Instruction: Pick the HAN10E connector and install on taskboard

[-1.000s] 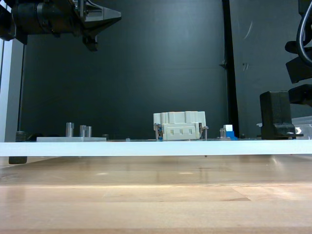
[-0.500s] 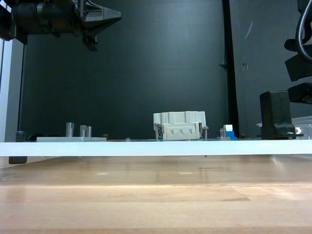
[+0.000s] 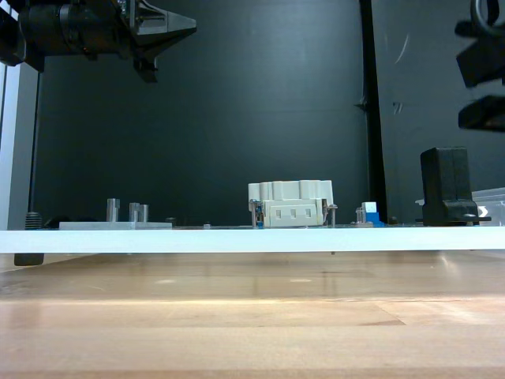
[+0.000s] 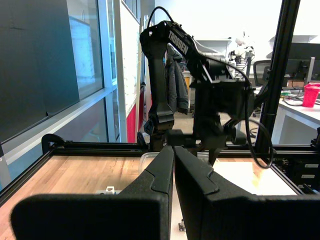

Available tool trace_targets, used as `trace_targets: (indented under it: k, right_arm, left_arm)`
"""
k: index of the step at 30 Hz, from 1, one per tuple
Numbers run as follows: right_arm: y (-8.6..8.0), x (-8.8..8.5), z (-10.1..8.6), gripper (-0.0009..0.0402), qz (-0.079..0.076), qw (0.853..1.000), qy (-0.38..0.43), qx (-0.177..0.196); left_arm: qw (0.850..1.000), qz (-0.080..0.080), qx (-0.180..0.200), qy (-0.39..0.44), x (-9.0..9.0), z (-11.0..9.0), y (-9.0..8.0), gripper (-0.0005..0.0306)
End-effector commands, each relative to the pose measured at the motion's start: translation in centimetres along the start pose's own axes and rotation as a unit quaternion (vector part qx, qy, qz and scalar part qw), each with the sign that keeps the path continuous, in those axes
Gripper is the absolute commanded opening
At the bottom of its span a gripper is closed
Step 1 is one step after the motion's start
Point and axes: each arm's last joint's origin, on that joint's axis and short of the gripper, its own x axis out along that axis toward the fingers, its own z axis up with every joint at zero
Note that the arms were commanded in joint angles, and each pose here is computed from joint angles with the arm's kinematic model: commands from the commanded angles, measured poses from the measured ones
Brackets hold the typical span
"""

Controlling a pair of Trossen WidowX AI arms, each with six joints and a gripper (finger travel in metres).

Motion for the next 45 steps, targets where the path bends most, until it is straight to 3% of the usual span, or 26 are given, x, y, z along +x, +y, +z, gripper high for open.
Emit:
trace_targets:
  k: [1,9,20,27,39,45]
  right_arm:
    - [-0.1,-1.2,0.1,0.0023,-0.002,1.000,0.004,0.001]
    - [-0.2,-3.7,0.7,0.0023,-0.001,1.000,-0.001,0.008]
    - [-0.6,-4.2,1.5,0.0023,0.001,1.000,-0.009,0.026]
    - [-0.8,-4.5,4.2,0.0023,-0.007,0.999,-0.003,0.031]
    - [-1.2,-4.0,11.3,0.0023,-0.020,0.998,0.008,0.058]
    - [-0.8,-3.8,14.2,0.0023,-0.019,0.999,0.002,0.046]
  left_arm:
    - [1.000,0.000,0.000,0.000,0.0,0.0,0.0,0.0001]
    - [1.000,0.000,0.000,0.000,0.0,0.0,0.0,0.0001]
    - [1.000,0.000,0.000,0.000,0.0,0.0,0.0,0.0001]
    - [1.000,0.000,0.000,0.000,0.0,0.0,0.0,0.0001]
    - [1.000,0.000,0.000,0.000,0.0,0.0,0.0,0.0001]
    - [1.000,0.000,0.000,0.000,0.0,0.0,0.0,0.0001]
